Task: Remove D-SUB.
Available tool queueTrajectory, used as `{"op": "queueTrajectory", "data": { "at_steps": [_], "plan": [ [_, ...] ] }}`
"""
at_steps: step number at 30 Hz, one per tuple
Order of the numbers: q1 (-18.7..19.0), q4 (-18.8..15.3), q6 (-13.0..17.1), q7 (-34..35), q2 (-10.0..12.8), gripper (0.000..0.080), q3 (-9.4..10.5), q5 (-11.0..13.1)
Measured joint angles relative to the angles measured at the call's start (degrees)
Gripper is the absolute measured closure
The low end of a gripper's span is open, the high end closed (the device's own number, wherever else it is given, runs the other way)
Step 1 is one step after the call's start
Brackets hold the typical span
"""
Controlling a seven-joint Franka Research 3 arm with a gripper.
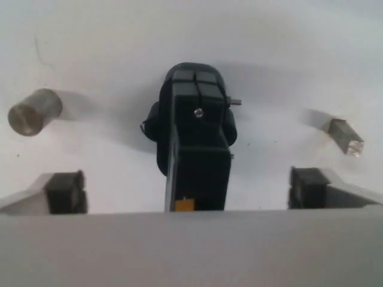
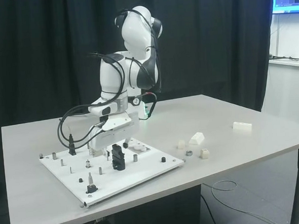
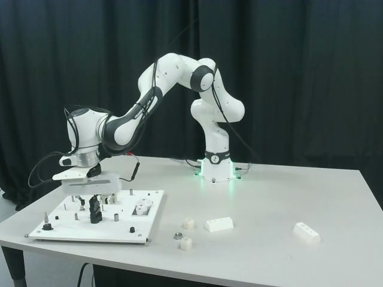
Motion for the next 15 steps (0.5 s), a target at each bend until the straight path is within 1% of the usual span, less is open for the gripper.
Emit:
{"op": "queueTrajectory", "data": {
  "at_steps": [6,7,12,13,15],
  "plan": [
    [-0.2,0.2,-1.2,0.0,0.0,0.0004,-0.01,0.1],
    [-0.3,0.2,-1.4,0.0,0.0,0.0286,-0.01,0.1],
    [-0.4,0.4,-2.1,0.0,0.0,0.0286,-0.02,0.1],
    [-0.4,0.5,-2.1,0.0,0.0,0.0472,-0.02,0.1],
    [-0.5,0.6,-2.3,0.0,0.0,0.0472,-0.02,0.1]
  ]
}}
